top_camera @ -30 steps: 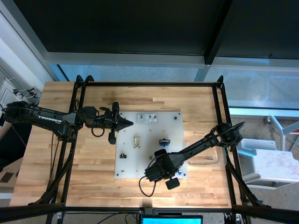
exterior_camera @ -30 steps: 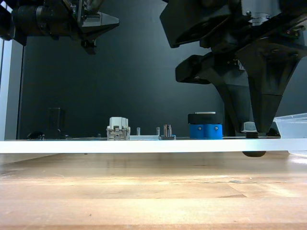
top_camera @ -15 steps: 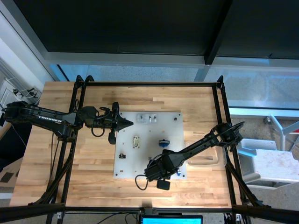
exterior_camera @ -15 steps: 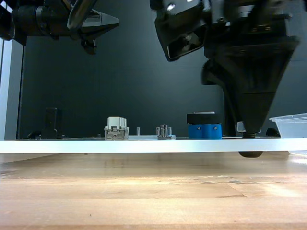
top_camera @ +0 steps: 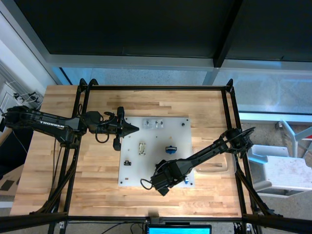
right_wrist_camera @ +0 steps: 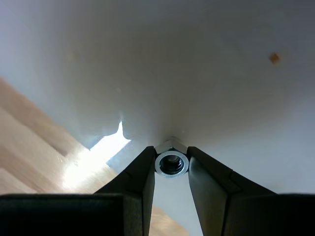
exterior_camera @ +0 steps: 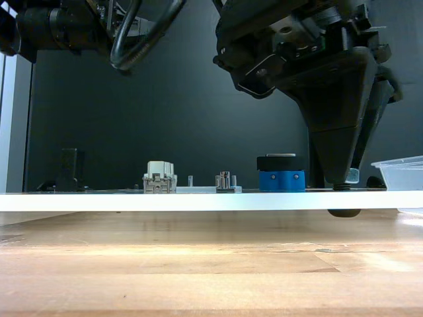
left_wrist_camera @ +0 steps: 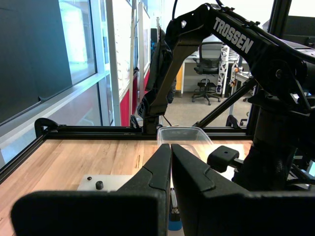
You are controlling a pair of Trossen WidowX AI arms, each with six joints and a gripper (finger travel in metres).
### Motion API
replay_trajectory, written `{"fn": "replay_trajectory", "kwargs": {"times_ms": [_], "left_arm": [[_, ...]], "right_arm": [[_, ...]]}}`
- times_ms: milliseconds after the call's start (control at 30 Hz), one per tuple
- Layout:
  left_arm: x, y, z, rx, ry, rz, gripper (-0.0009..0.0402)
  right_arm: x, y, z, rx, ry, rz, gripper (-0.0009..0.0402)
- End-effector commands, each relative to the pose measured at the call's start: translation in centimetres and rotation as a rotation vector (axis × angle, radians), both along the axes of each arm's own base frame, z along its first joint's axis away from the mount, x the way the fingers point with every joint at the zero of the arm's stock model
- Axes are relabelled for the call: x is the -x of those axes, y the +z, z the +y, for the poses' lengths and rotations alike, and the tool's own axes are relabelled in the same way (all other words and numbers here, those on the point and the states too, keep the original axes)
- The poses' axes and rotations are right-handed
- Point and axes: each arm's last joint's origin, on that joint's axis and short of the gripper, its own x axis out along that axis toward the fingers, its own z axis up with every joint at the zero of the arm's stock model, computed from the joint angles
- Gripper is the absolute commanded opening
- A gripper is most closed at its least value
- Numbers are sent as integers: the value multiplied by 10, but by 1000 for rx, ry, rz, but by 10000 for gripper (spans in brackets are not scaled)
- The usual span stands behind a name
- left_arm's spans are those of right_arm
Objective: Pick the M12 fastener and fasten on the M12 threads
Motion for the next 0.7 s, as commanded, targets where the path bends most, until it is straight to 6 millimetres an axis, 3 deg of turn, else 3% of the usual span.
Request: {"fn": "replay_trajectory", "kwargs": {"times_ms": [33, 700], "left_arm": [[0, 0, 0, 0, 0, 0, 0], [0, 0, 0, 0, 0, 0, 0]], "right_arm": [[0, -1, 0, -4, -183, 9, 25], [0, -1, -1, -44, -1017, 25, 25]]}}
